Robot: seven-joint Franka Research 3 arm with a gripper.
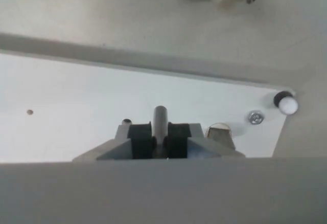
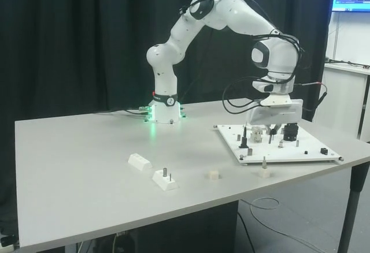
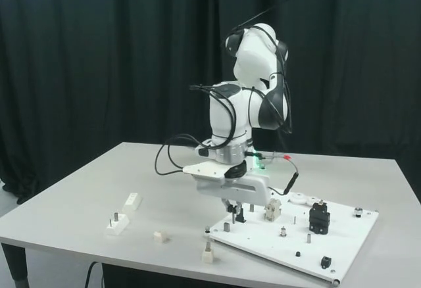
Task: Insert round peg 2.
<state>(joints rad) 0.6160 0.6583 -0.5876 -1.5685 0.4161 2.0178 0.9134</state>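
In the wrist view my gripper (image 1: 159, 143) is shut on a grey round peg (image 1: 160, 118), whose rounded end sticks out past the black pads (image 1: 140, 138). Under it lies the white board (image 1: 76, 101). The room views show the gripper (image 2: 254, 131) (image 3: 232, 210) low over the board's (image 2: 289, 152) (image 3: 342, 239) end nearest the arm's base. Whether the peg's tip touches the board cannot be seen. A small dark hole (image 1: 126, 121) lies close beside the fingers.
On the board stand a black block (image 3: 319, 218), short posts, a screw (image 1: 255, 116) and a black-and-white knob (image 1: 285, 103). On the grey table lie small white blocks (image 2: 140, 161) (image 2: 165, 179) (image 2: 214, 175) (image 2: 264, 172), two holding upright pegs.
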